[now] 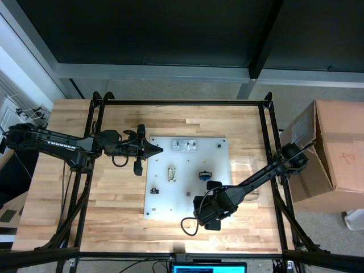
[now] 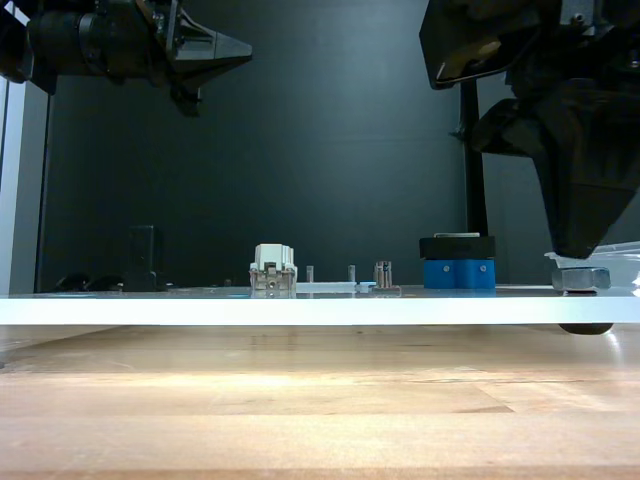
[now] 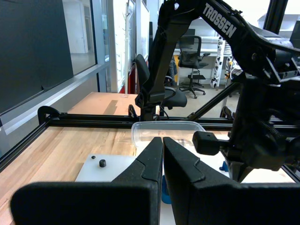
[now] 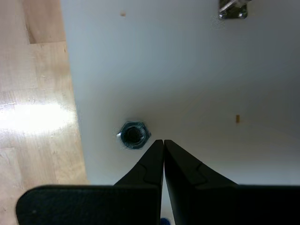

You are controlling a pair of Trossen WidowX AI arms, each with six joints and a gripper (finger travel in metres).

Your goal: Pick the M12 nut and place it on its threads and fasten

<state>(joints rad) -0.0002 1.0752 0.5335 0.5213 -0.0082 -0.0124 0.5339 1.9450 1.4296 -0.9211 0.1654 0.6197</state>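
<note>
The small silver nut (image 4: 134,134) lies flat on the white board (image 4: 187,84) near its near right edge. Its centre is dark and no stud ribs show, so it appears to be on its stud, run down. In the low view the nut (image 2: 581,277) sits low on the board, right under my right gripper (image 2: 580,258). That right gripper (image 4: 163,141) is shut on nothing, its tips just beside the nut and apart from it. From above, the right gripper (image 1: 206,216) hides the nut. My left gripper (image 1: 161,150) hangs shut and high over the board's far left edge.
A blue and black block (image 1: 204,176) and a white connector (image 1: 171,173) stand mid-board. A clear tray (image 3: 166,129) lies off the board's right side. A cardboard box (image 1: 330,153) stands beyond the table's right edge. Black frame rails border the table.
</note>
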